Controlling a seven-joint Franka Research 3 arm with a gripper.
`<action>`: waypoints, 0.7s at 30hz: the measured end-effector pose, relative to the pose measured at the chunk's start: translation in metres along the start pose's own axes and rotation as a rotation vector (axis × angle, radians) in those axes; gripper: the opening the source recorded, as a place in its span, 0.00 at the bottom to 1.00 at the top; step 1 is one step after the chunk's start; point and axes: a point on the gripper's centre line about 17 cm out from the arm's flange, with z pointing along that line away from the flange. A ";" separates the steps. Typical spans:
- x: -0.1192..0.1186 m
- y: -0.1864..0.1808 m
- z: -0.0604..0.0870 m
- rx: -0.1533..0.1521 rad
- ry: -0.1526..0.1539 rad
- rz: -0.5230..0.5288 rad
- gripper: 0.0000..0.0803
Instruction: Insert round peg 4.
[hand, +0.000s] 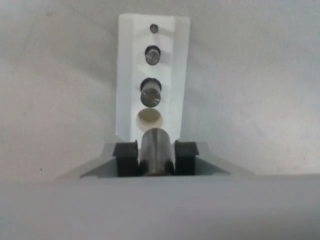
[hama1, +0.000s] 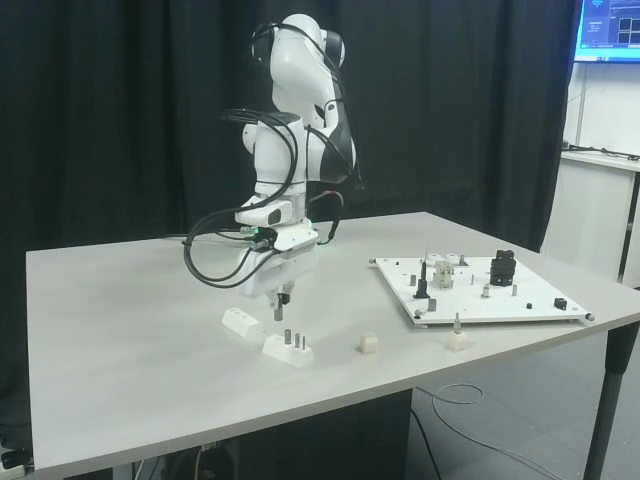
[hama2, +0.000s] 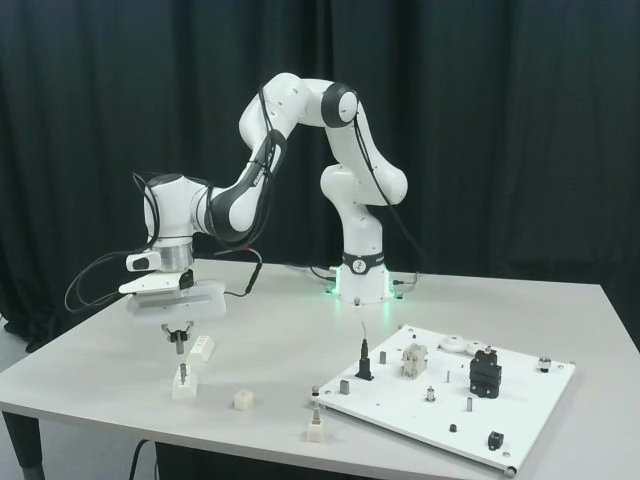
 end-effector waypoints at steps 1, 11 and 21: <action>0.000 0.000 0.000 0.000 0.000 0.000 0.19; 0.003 -0.001 -0.001 -0.002 0.002 -0.004 0.19; 0.011 -0.004 -0.007 -0.006 0.008 -0.012 0.19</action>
